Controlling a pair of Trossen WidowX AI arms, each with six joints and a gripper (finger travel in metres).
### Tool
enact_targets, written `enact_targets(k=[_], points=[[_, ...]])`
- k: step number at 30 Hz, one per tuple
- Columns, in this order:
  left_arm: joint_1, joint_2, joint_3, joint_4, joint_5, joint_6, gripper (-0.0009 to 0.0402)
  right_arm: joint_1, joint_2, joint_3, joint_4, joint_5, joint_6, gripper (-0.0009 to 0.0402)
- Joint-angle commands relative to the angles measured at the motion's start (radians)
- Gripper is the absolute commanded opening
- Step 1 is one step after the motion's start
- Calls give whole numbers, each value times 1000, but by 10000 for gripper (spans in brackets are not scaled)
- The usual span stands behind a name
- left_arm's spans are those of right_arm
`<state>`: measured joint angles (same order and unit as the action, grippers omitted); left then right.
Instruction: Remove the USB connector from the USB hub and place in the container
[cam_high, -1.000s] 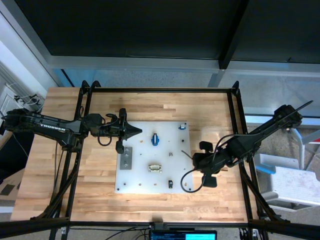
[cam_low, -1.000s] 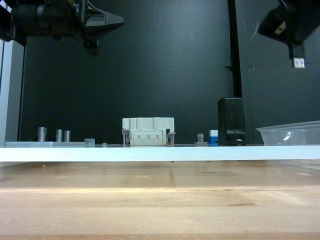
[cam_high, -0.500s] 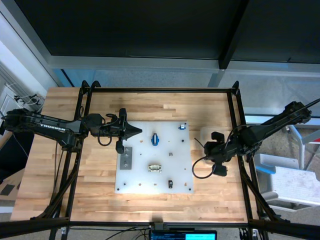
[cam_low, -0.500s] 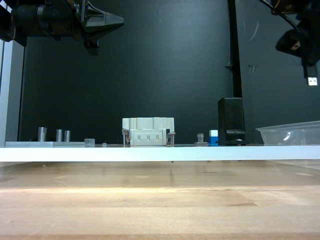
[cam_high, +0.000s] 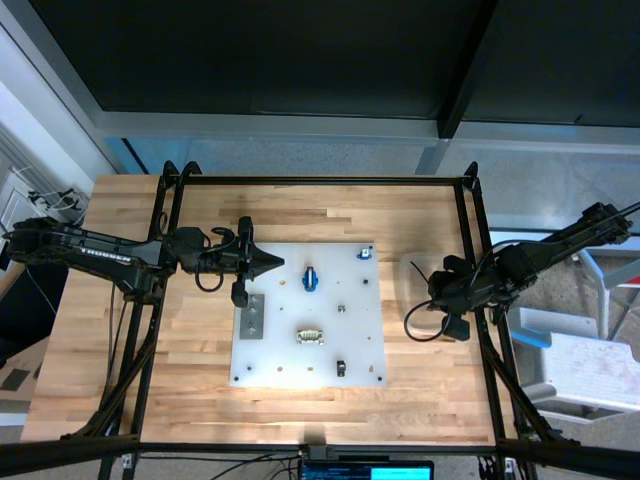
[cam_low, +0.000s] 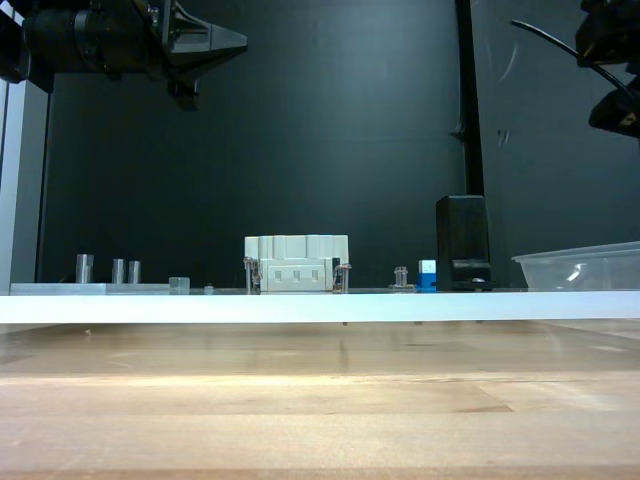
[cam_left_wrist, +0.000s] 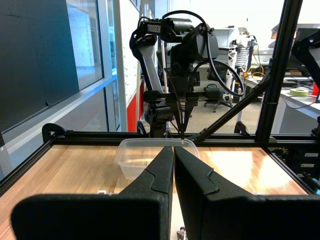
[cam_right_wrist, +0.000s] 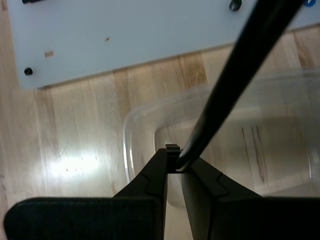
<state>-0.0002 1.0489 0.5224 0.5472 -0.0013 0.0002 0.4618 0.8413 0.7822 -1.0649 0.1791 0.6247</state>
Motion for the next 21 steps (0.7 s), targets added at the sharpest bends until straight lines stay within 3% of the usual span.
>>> enact_targets(k=[1,6,21], points=[[0,0,0,0,0,0,1,-3,-35,-36,-9,-6,19,0],[0,0,0,0,0,0,1,-16,-70,-91,-13,-43,42,0],[0,0,0,0,0,0,1,-19,-89,-113,-16,-41,50,0]])
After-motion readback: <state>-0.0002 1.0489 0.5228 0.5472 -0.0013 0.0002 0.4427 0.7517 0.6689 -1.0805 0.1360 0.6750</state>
